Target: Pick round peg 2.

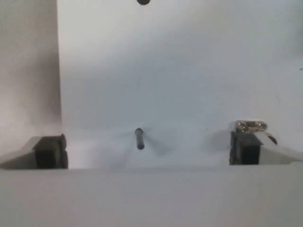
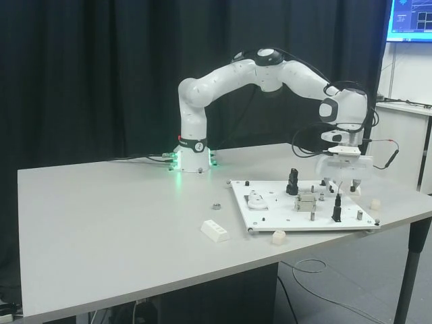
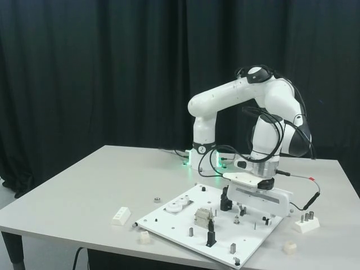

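The gripper [image 1: 142, 151] hovers low over the white board [image 2: 283, 209] at the right of the first room view, fingers spread and empty. Round peg 2 [image 1: 139, 138] stands upright between them, ungrasped. Closing and lifting remain.

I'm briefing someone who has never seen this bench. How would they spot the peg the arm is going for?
Find the white board on the grey table, then the gripper hanging over it. Straight below, between the open fingers, stands a thin dark peg, upright and alone on bare board.
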`<state>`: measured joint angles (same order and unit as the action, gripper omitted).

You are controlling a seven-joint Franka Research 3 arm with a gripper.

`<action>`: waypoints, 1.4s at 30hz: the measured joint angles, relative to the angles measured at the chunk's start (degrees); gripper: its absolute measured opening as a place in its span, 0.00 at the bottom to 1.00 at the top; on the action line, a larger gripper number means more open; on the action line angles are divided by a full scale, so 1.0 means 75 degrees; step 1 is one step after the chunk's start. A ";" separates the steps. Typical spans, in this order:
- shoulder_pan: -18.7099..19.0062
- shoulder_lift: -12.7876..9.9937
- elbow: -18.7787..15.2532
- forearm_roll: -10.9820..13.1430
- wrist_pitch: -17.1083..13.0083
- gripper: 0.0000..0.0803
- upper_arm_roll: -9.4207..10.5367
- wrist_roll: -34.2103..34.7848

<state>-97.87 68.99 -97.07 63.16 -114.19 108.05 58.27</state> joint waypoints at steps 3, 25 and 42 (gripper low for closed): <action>0.0024 -0.0002 -0.0001 0.0000 0.0049 0.76 -0.0057 0.0000; 0.0258 -0.0314 0.0088 0.0152 0.0329 1.00 -0.0238 0.1181; 0.0538 -0.0354 0.0613 0.0238 0.0759 1.00 -0.0121 0.3442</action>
<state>-93.83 66.33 -92.47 64.94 -108.50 107.14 84.09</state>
